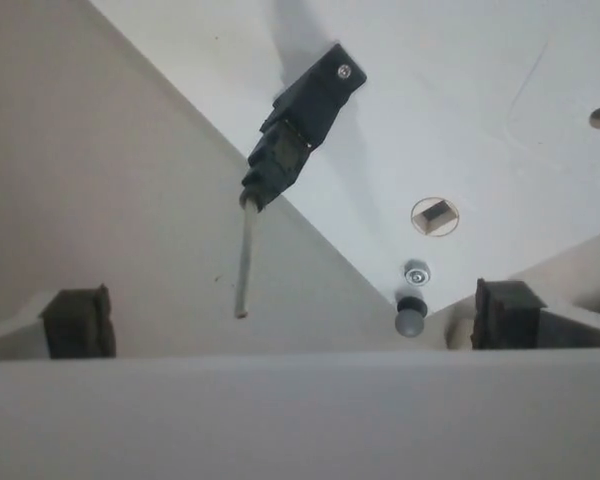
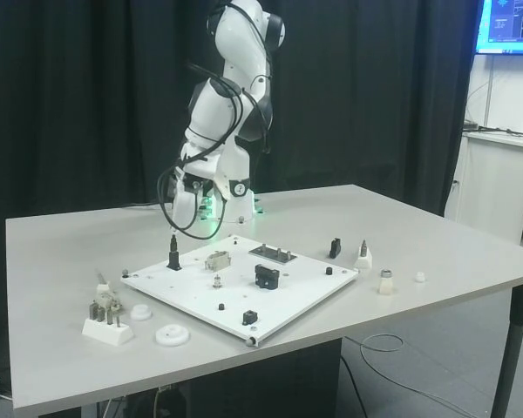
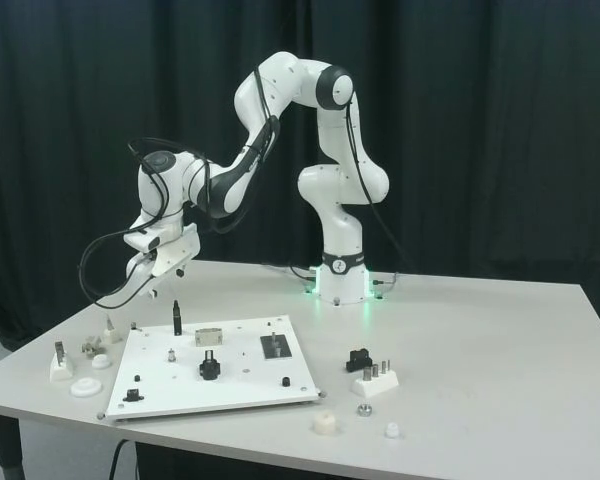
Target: Pick waterproof.
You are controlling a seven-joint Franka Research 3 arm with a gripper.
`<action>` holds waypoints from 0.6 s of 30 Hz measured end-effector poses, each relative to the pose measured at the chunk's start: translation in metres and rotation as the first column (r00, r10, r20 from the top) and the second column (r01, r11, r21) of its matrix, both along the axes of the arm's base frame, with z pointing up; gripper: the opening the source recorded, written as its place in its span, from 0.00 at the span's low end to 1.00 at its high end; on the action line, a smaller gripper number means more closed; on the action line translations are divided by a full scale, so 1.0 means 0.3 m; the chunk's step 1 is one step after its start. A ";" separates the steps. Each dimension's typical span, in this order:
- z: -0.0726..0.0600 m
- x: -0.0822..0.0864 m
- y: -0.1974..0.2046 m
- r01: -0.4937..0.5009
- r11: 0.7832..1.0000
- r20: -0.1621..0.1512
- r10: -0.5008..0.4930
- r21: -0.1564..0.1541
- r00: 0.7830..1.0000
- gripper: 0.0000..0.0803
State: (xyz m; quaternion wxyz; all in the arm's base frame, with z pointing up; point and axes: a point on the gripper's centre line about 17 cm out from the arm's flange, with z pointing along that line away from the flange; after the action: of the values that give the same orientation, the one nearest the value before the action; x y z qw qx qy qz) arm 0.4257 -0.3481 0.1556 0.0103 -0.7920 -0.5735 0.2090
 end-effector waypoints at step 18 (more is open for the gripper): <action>0.026 0.025 -0.017 0.056 0.998 0.030 -0.055 -0.030 0.998 1.00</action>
State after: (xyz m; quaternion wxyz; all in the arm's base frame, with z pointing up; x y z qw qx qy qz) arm 0.4332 -0.3532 0.1634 -0.0042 -0.8107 -0.5481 0.2058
